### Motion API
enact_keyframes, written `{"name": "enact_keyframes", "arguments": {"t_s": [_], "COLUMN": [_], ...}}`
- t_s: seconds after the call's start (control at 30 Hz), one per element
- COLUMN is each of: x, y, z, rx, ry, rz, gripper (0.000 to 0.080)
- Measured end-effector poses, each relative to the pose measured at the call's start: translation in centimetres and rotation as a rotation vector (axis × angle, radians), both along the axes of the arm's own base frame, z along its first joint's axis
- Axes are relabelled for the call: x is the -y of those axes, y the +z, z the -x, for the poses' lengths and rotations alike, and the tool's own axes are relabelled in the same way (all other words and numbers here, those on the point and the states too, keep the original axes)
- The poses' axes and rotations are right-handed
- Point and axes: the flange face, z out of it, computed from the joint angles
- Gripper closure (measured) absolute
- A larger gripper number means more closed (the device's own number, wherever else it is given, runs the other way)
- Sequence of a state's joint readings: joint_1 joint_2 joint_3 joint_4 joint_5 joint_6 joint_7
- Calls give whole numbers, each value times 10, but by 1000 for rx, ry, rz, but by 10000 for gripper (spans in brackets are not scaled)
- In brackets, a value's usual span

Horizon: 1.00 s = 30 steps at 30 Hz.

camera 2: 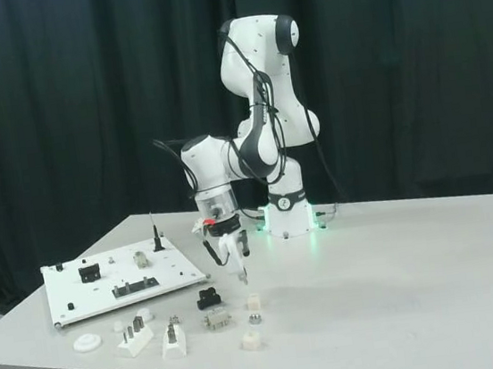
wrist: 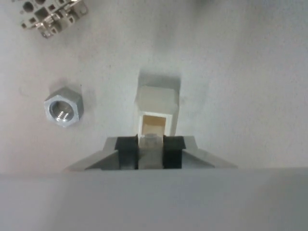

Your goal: Insert Ethernet.

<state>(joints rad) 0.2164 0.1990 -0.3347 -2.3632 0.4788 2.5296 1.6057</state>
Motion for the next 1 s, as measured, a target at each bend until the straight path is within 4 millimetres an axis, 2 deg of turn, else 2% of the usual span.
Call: {"name": "enact_keyframes", "arguments": {"t_s": [1.0], "x": [8], "y": [8], "z": [-7], "rx": [13], "ry": [46], "rz": [47], "gripper": [699]}}
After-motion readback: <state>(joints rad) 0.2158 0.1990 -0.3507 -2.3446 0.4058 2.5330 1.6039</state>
